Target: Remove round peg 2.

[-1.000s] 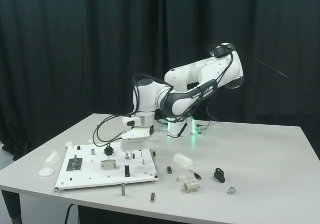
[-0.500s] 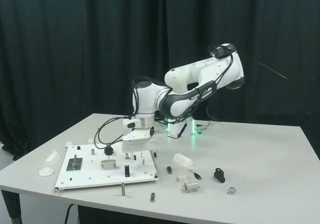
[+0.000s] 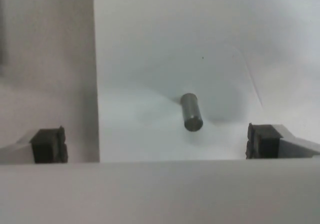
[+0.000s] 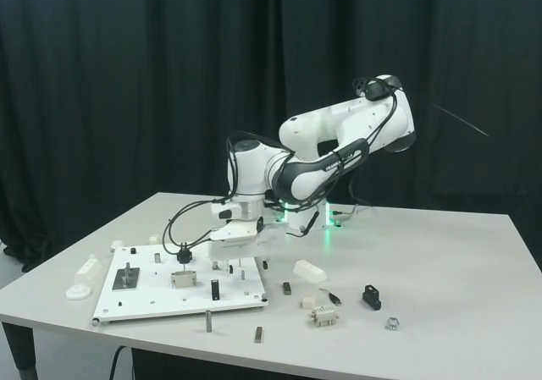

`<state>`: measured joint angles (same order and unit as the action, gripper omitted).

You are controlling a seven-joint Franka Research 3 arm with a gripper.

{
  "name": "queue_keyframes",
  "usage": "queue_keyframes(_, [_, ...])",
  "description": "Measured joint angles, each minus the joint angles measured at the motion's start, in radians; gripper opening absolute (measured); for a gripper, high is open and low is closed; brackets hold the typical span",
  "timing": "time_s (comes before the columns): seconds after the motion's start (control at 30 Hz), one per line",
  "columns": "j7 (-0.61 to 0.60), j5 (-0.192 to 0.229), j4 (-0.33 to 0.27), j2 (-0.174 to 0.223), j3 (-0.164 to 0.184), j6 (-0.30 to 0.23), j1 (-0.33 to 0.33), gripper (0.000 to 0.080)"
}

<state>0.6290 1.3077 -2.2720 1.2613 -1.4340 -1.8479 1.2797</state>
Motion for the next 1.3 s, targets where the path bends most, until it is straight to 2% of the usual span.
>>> queue_keyframes(0.43, [0.005, 0.012, -0.001, 0.000, 0.014, -0.025, 0.001, 0.0800])
queue_keyframes(0.47, [0.005, 0.013, -0.001, 0.000, 0.015, -0.027, 0.001, 0.0680])
queue_keyframes(0.67, [0.005, 0.017, -0.001, 0.000, 0.016, -0.031, 0.001, 0.0680])
queue_keyframes(0.7, [0.005, 0.018, -0.001, 0.000, 0.016, -0.032, 0.001, 0.0498])
queue_keyframes(0.87, [0.005, 0.023, -0.001, 0.001, 0.018, -0.044, -0.001, 0.0498])
queue_keyframes(0.9, [0.005, 0.025, -0.001, 0.001, 0.020, -0.049, -0.003, 0.0309])
queue_keyframes(1.07, [0.013, 0.036, 0.001, 0.001, 0.025, -0.075, -0.014, 0.0309])
queue_keyframes(1.23, [0.027, 0.043, 0.002, 0.001, 0.025, -0.073, -0.018, 0.0309])
queue_keyframes(1.27, [0.027, 0.043, 0.002, 0.001, 0.025, -0.073, -0.018, 0.0072])
queue_keyframes(1.3, [0.027, 0.044, 0.002, 0.001, 0.024, -0.072, -0.018, 0.0072])
